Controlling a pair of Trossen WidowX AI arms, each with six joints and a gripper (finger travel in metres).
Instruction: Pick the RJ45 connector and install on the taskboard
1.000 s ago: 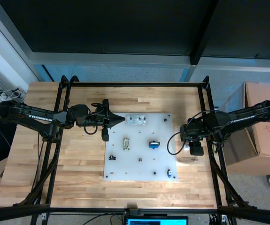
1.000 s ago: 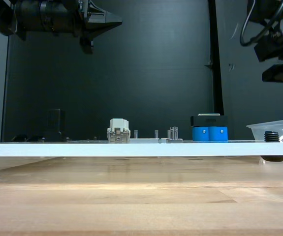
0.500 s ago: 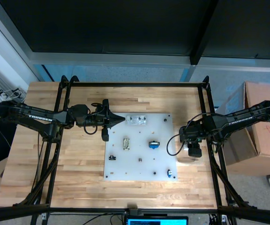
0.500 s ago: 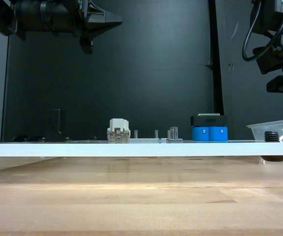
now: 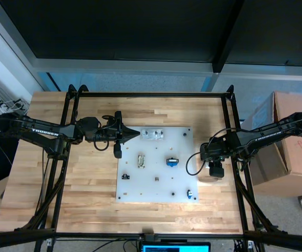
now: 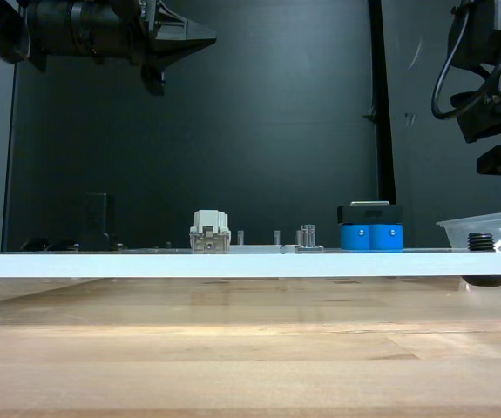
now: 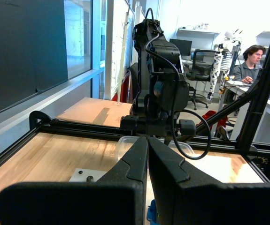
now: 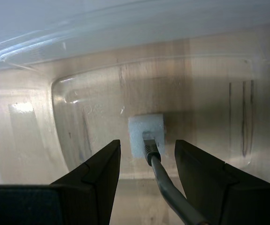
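Right pincer hangs over the bin, fingers spread wide and holding nothing. The plug lies free on the bin floor, straight below and right between those two fingers, not yet touched and well away from the board. Its cable runs back under the pincer, roughly along the line of the fingers.

Now the dangers, as I judge them. The plug sits close to the bin's wall, just ahead of the fingertips, so a drop that lands a touch forward could put a fingertip on plastic rather than on the floor. The bin looks light, and a knock or squeeze on it could slide or tip it and take the plug off line. That cable is the other worry. If the fingers close low, they could catch cable with the plug, or grip only the cable behind it. Then the plug would hang loose and twist. On the lift, the cable's stiffness could also turn the plug in the grip and spoil its angle for the board.

Left pincer is across the board from the right one, well apart and held high. Its fingers are pressed together on nothing.

The count:
- two pincers
- one bin
- one plug
- one cable
- one board
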